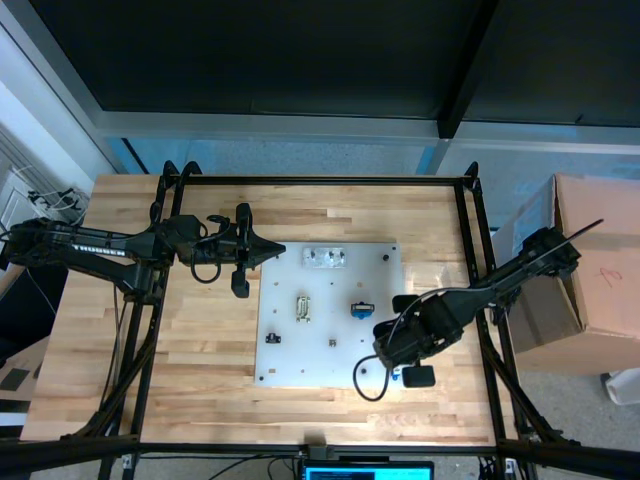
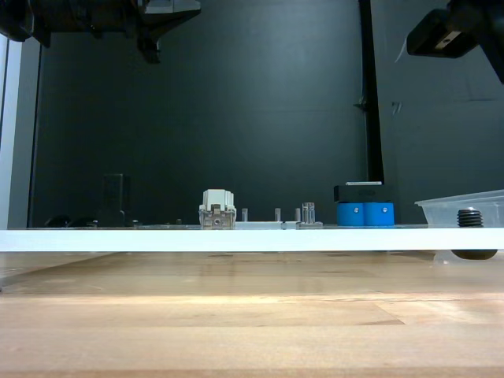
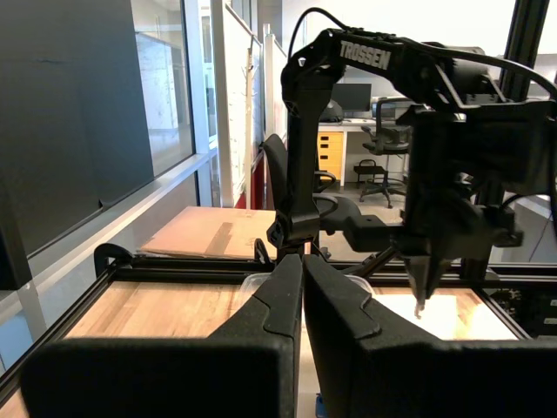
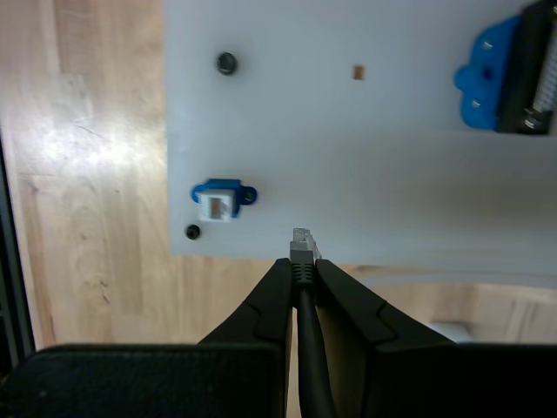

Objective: Pick the RJ45 connector and install on the taskboard

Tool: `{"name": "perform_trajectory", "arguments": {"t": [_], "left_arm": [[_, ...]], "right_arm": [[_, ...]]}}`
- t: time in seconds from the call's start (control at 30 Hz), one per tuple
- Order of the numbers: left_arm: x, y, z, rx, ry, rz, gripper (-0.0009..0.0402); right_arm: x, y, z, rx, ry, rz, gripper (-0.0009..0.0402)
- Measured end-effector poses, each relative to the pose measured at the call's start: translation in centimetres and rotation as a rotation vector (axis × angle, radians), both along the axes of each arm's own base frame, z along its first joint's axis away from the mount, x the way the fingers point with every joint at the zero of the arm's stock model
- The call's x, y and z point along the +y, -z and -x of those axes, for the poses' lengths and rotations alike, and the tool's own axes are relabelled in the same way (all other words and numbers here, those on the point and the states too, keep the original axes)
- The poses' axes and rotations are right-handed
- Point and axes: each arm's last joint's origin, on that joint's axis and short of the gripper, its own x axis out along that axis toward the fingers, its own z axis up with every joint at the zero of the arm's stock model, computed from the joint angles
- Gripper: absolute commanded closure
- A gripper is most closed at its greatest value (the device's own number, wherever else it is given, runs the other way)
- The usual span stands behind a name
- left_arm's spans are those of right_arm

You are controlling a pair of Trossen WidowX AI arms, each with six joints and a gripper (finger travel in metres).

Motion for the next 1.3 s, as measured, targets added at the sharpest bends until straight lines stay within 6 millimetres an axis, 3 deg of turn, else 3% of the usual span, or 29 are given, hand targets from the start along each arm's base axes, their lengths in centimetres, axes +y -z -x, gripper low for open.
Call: {"name": "perform_trajectory", "arguments": {"t": [0.43,1.3], "left_arm": [[0.0,0.0,0.0,0.0,0.0,0.0,0.0393],[0.0,0.0,0.0,0.0,0.0,0.0,0.0393]], "right_arm": [[2.5,0.8,-1.3,0.007,0.006,-0.034,0.0393],[3.5,3.2,-1.4,0.03,0.004,-0.021,0.0393]]}}
